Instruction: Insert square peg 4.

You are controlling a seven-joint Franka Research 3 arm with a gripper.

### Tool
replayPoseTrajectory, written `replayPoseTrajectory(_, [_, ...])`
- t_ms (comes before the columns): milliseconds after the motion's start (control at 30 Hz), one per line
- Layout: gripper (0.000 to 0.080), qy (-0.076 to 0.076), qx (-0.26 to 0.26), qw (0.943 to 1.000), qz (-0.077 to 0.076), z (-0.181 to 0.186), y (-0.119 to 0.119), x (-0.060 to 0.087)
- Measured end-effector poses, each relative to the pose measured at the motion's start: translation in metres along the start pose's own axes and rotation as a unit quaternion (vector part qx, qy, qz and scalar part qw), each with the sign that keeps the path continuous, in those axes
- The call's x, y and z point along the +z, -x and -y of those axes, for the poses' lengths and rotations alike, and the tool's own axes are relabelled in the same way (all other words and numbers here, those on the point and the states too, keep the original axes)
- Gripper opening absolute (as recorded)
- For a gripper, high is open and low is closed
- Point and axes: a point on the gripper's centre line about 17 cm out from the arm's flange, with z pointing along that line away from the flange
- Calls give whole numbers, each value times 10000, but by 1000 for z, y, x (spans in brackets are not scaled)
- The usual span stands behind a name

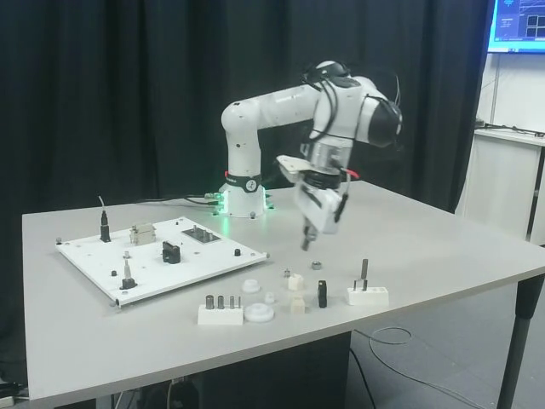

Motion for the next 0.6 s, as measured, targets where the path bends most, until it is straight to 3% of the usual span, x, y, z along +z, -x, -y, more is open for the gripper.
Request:
replayPoseTrajectory(167, [154,51,-78,9998,-192,-17,-37,8])
replayPoseTrajectory(367, [154,68,-520,9986,-57,-37,-64,14])
replayPoseTrajectory(600, [154,99,-688,9976,-7,-62,-97,17])
